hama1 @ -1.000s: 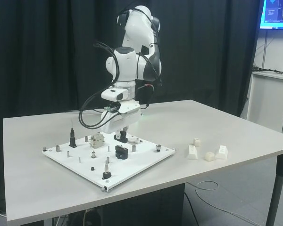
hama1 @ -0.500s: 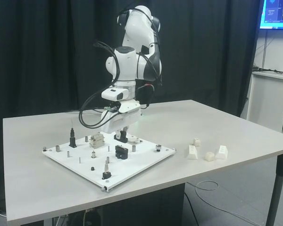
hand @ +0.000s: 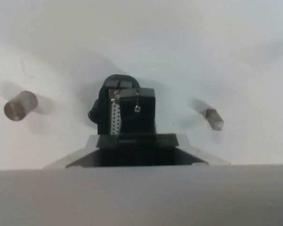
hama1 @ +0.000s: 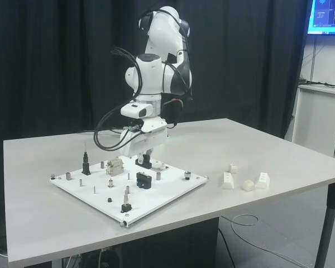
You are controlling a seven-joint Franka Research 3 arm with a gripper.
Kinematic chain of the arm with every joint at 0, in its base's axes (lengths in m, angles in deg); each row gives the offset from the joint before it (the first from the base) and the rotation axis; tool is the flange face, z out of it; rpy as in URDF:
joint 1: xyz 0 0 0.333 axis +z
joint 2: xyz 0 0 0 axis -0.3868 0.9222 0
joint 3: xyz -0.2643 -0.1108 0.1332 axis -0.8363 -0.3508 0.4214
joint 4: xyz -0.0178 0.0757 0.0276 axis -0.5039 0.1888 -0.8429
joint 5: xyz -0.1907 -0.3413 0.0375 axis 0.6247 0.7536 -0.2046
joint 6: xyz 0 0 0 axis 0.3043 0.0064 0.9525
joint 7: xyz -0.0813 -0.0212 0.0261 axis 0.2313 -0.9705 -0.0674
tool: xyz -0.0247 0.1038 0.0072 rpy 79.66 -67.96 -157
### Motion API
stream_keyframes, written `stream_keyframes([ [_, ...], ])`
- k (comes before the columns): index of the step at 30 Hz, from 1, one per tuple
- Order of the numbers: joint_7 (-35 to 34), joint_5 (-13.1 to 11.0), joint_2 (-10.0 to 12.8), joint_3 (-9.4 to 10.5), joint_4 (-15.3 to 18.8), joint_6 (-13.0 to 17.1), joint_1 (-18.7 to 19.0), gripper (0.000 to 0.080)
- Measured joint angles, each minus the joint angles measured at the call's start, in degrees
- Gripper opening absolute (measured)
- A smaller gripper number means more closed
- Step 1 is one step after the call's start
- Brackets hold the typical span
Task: Place D-SUB.
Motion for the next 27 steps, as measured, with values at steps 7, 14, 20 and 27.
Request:
stream_keyframes([
  [7,0.0,0.0,0.0,0.0,-0.1,0.0,0.0,0.0154],
  [14,0.0,0.0,0.0,0.12,-0.1,-0.4,0.2,0.0154],
  [20,0.0,-0.3,-0.1,0.38,-0.1,-2.7,0.9,0.0154],
  [27,-0.7,-1.7,-0.7,0.64,0.0,-6.7,2.8,0.0154],
])
